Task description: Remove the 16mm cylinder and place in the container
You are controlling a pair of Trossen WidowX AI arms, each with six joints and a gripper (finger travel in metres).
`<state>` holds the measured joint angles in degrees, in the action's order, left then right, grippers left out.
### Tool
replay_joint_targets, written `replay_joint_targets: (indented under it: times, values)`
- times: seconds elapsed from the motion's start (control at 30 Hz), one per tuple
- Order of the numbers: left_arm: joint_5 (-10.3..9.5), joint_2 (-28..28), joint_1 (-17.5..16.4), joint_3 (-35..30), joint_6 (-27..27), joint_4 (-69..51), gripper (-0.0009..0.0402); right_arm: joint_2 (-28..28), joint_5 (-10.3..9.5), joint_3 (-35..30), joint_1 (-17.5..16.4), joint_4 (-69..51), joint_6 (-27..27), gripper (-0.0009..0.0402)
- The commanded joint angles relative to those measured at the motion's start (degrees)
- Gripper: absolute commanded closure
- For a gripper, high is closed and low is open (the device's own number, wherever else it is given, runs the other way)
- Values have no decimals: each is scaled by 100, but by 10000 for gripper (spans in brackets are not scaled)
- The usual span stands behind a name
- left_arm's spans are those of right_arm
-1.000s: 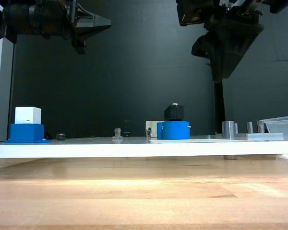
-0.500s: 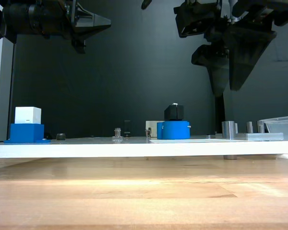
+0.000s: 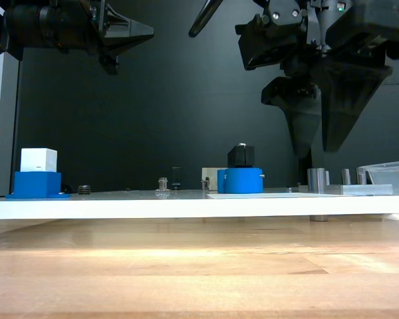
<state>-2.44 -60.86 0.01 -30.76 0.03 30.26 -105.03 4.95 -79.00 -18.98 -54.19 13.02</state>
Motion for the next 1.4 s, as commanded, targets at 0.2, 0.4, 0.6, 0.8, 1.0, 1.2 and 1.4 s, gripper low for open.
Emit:
replay_joint_targets:
  times: [0.2,0.4,0.6,0.8,1.0,1.2,1.4]
  values:
    - [2,0,0,0,2,0,393,-50,-4,216,-17,271,7,150]
    - [2,0,-2,0,2,0,393,-50,-4,435,-20,575,24,150]
    - [2,0,0,0,2,0,393,-50,-2,518,-20,654,52,150]
    - [2,0,0,0,2,0,393,-50,0,553,-20,728,46,176]
    - [2,0,-2,0,2,0,393,-50,-4,570,-20,732,46,229]
    - [2,0,0,0,2,0,393,-50,-4,570,-20,734,46,283]
    - [2,0,-2,0,2,0,393,-50,-4,570,-20,737,46,329]
